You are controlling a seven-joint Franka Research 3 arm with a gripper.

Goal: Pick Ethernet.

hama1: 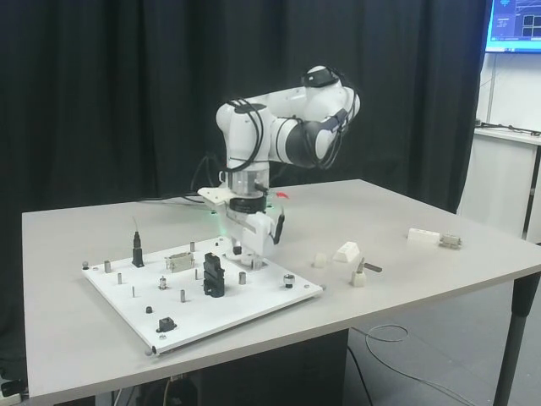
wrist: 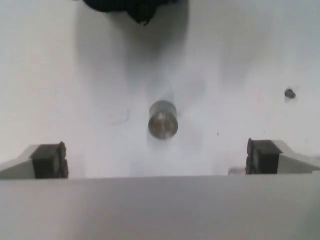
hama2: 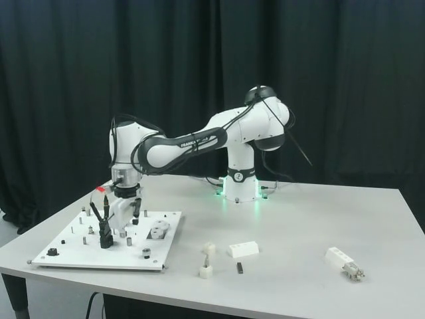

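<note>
A: A grey desk [hama1: 439, 275], with a white board [hama1: 207, 311] on its near corner. Where's the Ethernet?
B: I can't tell for certain. My guess is the black block [hama1: 211, 277] standing mid-board. Nothing is lifted yet.
A: And the end effector [hama1: 242, 251]?
B: It's just behind the block, low over the board, fingers spread wide and holding nothing. In the wrist view a peg [wrist: 162, 121] sits under the gap, with a black shape [wrist: 137, 7] at the edge, probably that block.
A: So which step?
B: Approach, I'd judge. Next it needs to move over the block, centre the gap, descend and close.
A: Beyond that?
B: A black curtain [hama1: 118, 101].
</note>
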